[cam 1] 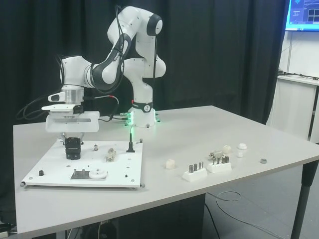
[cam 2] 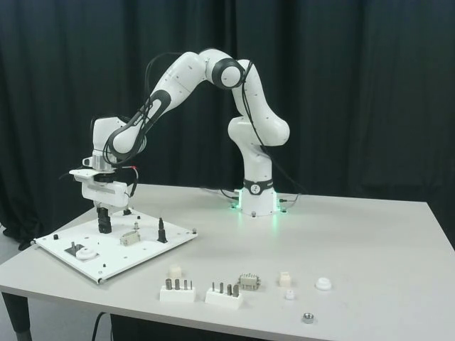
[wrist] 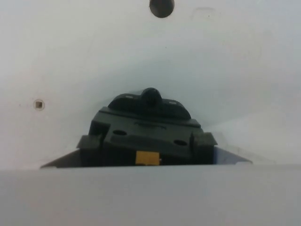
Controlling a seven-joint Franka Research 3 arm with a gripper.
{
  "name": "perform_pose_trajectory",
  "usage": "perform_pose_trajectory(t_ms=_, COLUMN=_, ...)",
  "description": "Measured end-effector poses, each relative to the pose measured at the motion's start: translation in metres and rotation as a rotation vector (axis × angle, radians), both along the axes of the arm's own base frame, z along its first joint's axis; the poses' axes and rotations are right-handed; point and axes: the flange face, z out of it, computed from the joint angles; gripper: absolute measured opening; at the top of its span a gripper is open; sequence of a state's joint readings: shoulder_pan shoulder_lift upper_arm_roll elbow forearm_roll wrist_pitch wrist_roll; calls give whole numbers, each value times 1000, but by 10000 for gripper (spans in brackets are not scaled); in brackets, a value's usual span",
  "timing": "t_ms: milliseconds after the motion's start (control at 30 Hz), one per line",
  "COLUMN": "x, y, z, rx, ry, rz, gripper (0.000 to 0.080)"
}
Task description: Insert D-SUB.
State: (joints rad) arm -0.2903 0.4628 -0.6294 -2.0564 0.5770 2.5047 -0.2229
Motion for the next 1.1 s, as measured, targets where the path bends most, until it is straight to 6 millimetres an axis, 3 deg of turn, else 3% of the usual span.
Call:
perform_pose_trajectory(t_ms=967, x=7, y=1, z=3, rx=-7, ry=-6, rz=34, gripper=396)
perform_pose_trajectory(t_ms=1000, x=9, y=1, z=4, rx=-11, ry=-9, rz=37, gripper=654)
perform_pose_trajectory(t_ms=1100, x=15, y=1, z=10, rx=-19, ry=-18, rz=42, gripper=654)
